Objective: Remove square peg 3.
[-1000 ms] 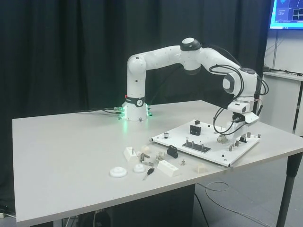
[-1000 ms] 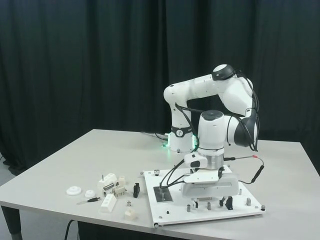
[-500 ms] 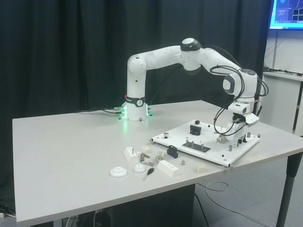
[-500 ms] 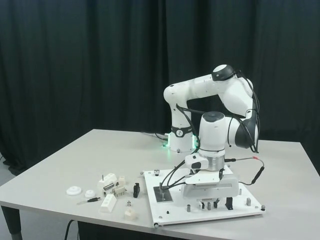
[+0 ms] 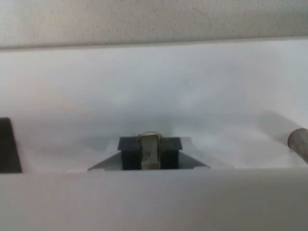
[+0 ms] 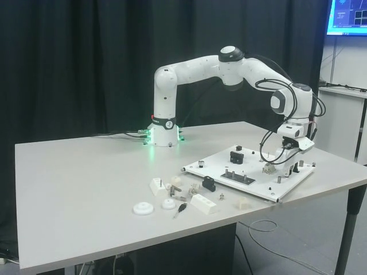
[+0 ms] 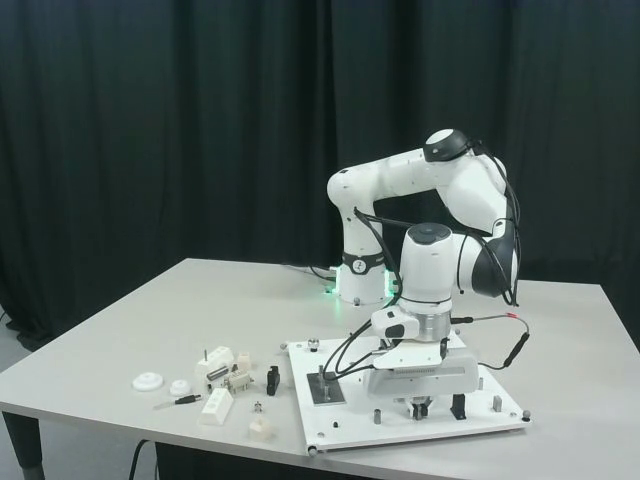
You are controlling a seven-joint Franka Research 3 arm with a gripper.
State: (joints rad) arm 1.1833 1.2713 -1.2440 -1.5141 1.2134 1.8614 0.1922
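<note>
Square peg 3 point(image 5: 149, 151): the wrist view shows it standing upright in a black socket on the white board point(image 7: 345, 425), dead centre under the hand; from across the room I can't pick it out beneath the gripper.
Gripper point(image 7: 420, 404): low over the board's near edge, wrist pointing straight down. Whether the fingers are apart or closed on the peg, I cannot tell; the hand's own body hides them.
Main risk: judging by how snugly the peg sits in its socket, a pull that isn't straight up could jam it and drag the board across the grey table point(image 6: 74, 172).
Second risk: a grip that only catches the peg's top might slip off as the arm rises.
Neighbours: a black block point(image 7: 458, 405) and a small grey post point(image 7: 495, 402) stand just beside the hand; a sideways drift could knock them.
Loose parts point(image 6: 178, 197): well apart, beside the board; little danger there.
</note>
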